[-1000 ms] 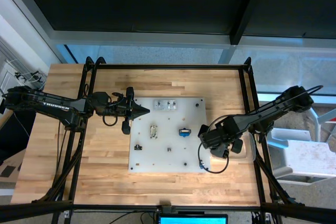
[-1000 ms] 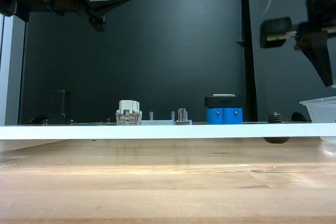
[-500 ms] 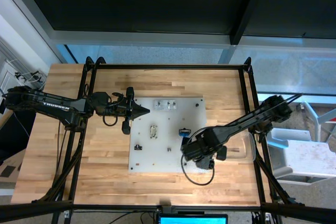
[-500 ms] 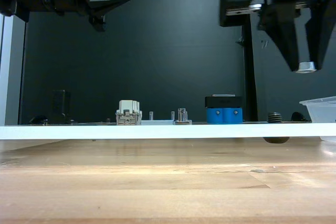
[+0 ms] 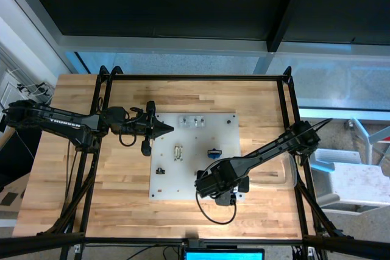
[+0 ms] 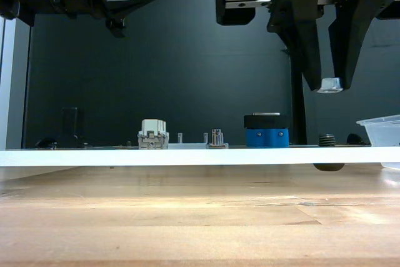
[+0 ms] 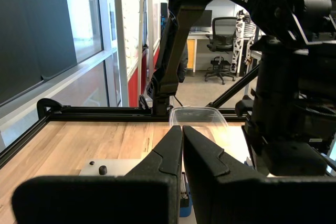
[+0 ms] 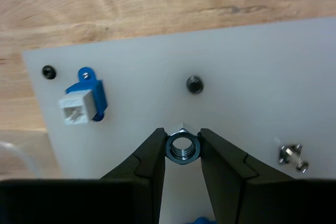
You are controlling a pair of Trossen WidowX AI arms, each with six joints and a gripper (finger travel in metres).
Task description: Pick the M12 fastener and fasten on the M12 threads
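Your right gripper (image 6: pixel 329 80) hung high over the near right part of the board (image 6: pixel 156 156), fingers pointing straight down and pinching the nut (image 8: pixel 182 148) at their very tips. The right wrist view looked clean through the nut's bore, so its axis ran along the fingers, upright like the stud (image 6: pixel 326 139) it had to meet.

The stud stood bare on the board, ribs showing, between the blue part (image 6: pixel 267 137) and the tray (image 6: pixel 380 130) in the low view. That view put the nut almost plumb above the stud, with a tall gap of air between them. Don't trust that alone: the right wrist view showed the stud out ahead of the fingertips, toward the board edge that met the wood, and only slightly off to one side. So, as I judge it, you needed a short carry forward before any descent, then a straight drop with the bore kept level. The high view hid the stud under the arm.

Your left gripper (image 5: pixel 163 128) sat parked over the board's far left edge, fingers pressed together on nothing, well apart from the stud. The right arm was far the nearer.
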